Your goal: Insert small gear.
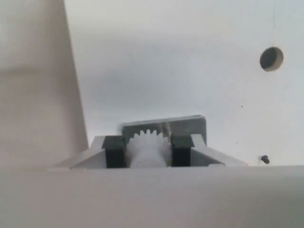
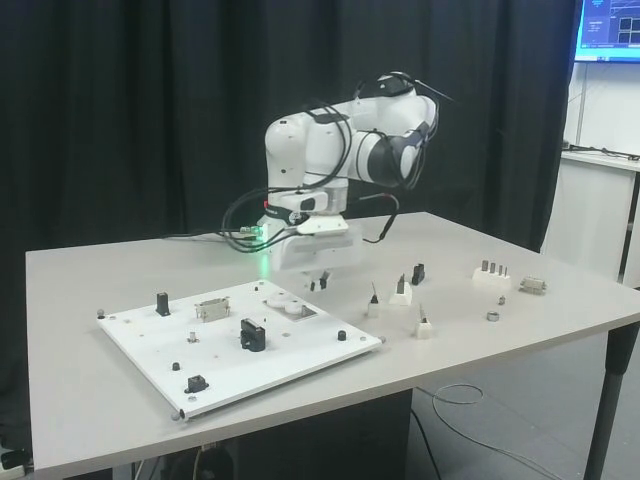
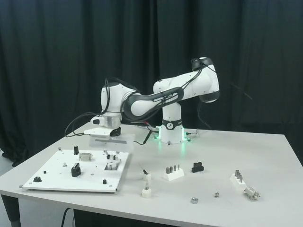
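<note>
In the wrist view the small white gear [image 1: 149,145] sits between the two black finger pads [image 1: 114,151], and my gripper [image 1: 148,152] is shut on it. Just beyond the gear lies a grey metal plate [image 1: 190,126] set in the white board [image 1: 190,57]. From the first room view, the gripper [image 2: 318,282] hangs a little above the gear mount [image 2: 290,303] on the white board [image 2: 140,340]. The second room view puts the gripper [image 3: 111,154] right over that mount [image 3: 111,164]. The mount's pegs are hidden from the wrist camera.
The board carries black parts [image 2: 252,335] [image 2: 163,302] [image 2: 196,382] and a grey connector [image 2: 211,309]. To its right on the table stand white holders [image 2: 400,293] [image 2: 490,272], a black piece [image 2: 417,272], a nut [image 2: 492,316] and a connector [image 2: 531,286]. A round hole [image 1: 271,59] is in the board.
</note>
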{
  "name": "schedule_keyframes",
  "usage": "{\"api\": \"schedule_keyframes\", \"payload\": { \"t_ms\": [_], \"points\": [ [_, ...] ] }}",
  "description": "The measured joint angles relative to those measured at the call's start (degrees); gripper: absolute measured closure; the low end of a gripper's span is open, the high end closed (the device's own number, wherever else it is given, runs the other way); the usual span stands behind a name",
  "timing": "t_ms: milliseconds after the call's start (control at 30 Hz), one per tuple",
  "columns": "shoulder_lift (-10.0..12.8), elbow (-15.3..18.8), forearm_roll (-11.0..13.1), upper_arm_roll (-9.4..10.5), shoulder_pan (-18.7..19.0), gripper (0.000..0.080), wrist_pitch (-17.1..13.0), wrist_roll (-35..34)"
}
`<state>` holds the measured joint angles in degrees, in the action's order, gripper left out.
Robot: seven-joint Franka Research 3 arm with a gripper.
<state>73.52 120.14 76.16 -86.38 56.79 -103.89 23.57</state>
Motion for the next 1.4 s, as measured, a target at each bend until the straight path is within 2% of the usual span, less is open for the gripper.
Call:
{"api": "schedule_keyframes", "payload": {
  "t_ms": [367, 933, 1400],
  "points": [
    [0.3, -0.1, 1.5, 1.42, -2.3, 0.0607, 0.6, 2.0],
    [0.9, -0.1, 1.6, 3.29, -3.6, 0.0607, 0.8, 2.4],
    [1.0, -0.1, 3.5, 3.83, -4.3, 0.0607, 0.8, 2.9]
  ]
}}
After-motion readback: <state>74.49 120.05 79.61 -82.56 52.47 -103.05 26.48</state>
